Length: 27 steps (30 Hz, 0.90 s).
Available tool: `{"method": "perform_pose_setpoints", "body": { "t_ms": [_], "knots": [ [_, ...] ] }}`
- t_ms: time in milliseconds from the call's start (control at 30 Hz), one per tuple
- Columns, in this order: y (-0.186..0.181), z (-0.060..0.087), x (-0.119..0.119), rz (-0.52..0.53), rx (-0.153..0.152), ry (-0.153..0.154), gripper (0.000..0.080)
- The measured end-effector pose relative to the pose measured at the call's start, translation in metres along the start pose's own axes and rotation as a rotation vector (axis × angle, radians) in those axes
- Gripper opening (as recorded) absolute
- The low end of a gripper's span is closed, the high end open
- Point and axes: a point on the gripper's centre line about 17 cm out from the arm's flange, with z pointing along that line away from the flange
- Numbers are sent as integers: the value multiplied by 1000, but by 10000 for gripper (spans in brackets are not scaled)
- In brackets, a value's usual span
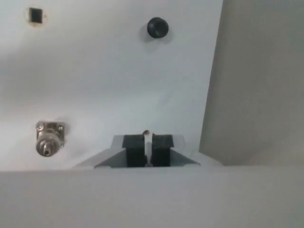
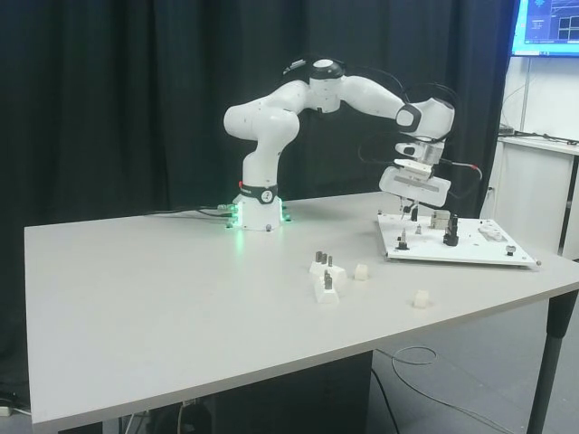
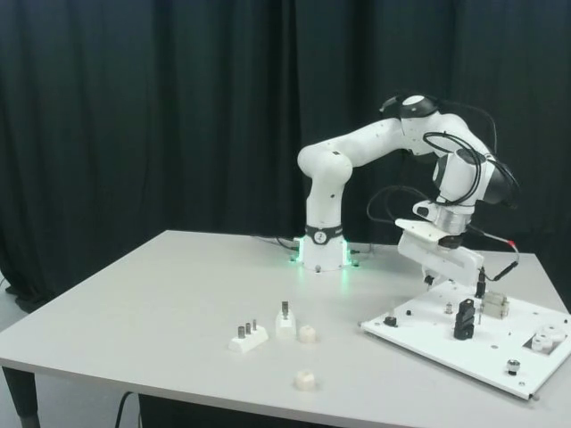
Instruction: Insert round peg 1.
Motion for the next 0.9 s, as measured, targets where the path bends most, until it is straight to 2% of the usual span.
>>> {"method": "perform_pose_setpoints", "body": {
  "t_ms": [300,467,900],
  "knots": [
    [0,7,-6,34,-35,12,28],
    [-2,9,-9,52,-40,16,28],
    [-2,13,-21,85,-49,-11,28]
  ]
}}
